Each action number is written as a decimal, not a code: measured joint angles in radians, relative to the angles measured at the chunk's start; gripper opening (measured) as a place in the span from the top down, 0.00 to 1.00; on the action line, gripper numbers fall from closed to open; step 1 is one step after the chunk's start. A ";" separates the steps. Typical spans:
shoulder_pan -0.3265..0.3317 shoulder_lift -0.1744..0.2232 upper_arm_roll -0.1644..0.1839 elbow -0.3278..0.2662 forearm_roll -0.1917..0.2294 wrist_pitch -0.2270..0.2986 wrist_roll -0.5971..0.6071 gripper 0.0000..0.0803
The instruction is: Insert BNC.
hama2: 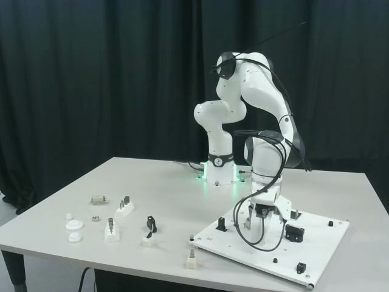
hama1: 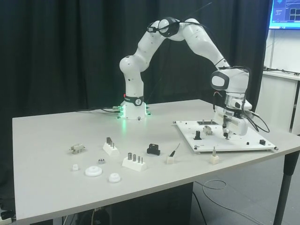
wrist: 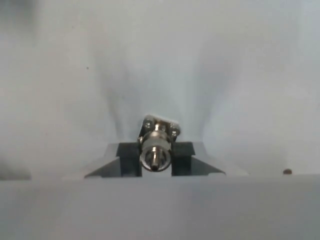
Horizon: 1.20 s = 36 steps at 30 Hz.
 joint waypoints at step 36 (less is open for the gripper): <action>-0.005 -0.009 0.002 -0.016 0.040 0.011 0.489 0.85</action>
